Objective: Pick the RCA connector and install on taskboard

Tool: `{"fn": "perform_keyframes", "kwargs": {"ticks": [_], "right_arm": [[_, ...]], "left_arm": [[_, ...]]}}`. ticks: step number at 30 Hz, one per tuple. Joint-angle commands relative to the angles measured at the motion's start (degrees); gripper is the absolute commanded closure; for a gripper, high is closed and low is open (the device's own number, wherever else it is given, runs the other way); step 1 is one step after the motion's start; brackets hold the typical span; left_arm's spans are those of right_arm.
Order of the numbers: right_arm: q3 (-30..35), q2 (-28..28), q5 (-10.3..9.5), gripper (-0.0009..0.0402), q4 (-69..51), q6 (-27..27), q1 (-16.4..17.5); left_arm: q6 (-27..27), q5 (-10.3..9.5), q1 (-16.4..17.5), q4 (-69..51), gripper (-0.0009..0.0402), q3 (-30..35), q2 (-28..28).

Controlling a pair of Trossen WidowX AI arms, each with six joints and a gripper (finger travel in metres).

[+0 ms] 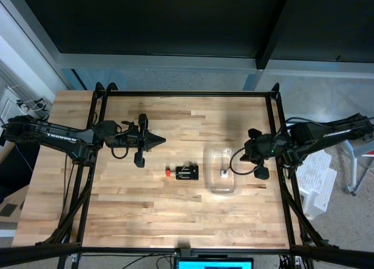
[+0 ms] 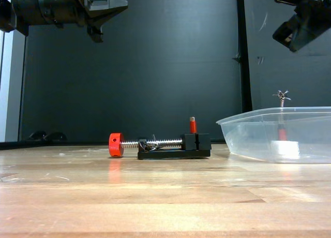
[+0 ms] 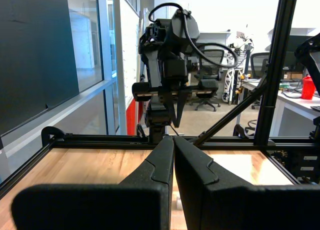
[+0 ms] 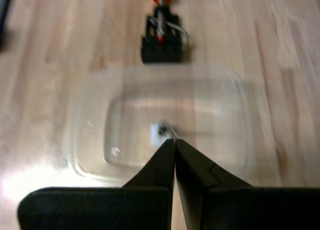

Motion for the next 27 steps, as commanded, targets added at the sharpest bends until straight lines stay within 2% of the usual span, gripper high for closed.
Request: {"fn": "perform_keyframes", "kwargs": {"ticks": [1, 11, 18, 27], "right_arm": [[-0.1, 0.0, 1.14, 0.0393, -2.2, 1.3, 1.3], [-0.4, 0.7, 1.05, 0.0393, -2.2, 2.7, 2.3], [-1.6, 3.9, 1.11, 0.0391, -2.0, 4.7, 2.6], [-2.5, 8.6, 1.75, 0.0322, 0.9, 5.8, 2.8]], "left_arm": [[0.0, 0.0, 0.0, 0.0, 0.0393, 0.0, 0.0], [0.0, 0.0, 0.0, 0.0, 0.0393, 0.0, 0.0], [0.0, 0.0, 0.0, 0.0, 0.0393, 0.0, 0.0], [0.0, 0.0, 0.0, 0.0, 0.0393, 0.0, 0.0]]}}
